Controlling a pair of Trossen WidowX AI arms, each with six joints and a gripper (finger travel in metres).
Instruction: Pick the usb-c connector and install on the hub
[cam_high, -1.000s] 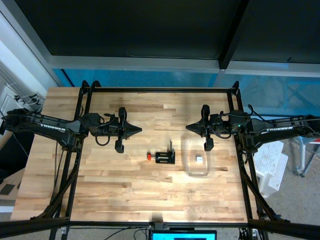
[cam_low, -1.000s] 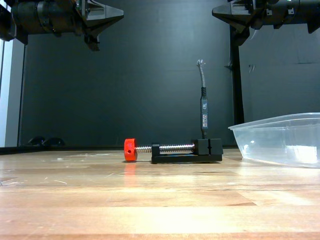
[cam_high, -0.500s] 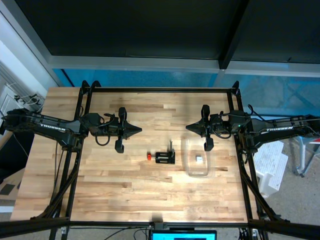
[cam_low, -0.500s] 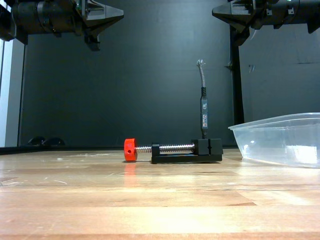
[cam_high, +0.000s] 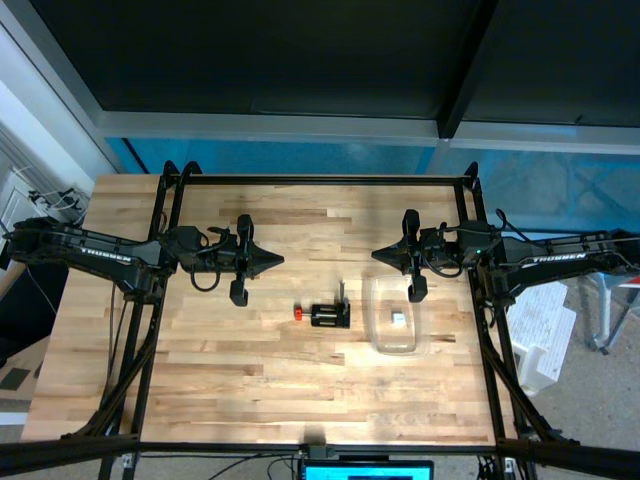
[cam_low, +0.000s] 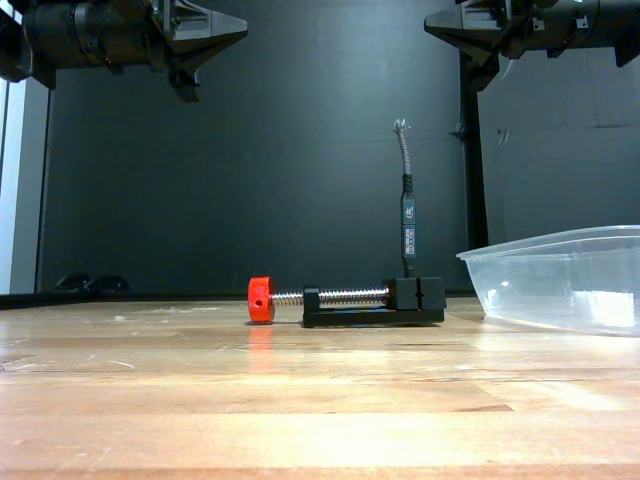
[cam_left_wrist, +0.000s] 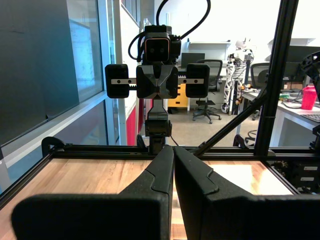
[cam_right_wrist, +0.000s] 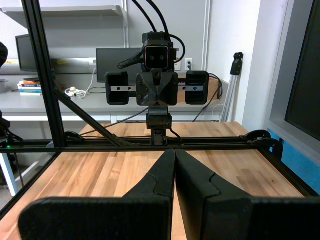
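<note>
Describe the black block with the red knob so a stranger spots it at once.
On the wooden table, look centrally, under the gap between the shut left gripper and shut right gripper, raised and pointing at each other. The small black rectangular block lies left of the clear plastic tray. Only it has a red knob at one end and a thin grey stem standing up.

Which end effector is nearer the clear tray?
The right end effector, shut, raised beyond the tray. The left end effector, also shut, hangs left of the hub.
</note>
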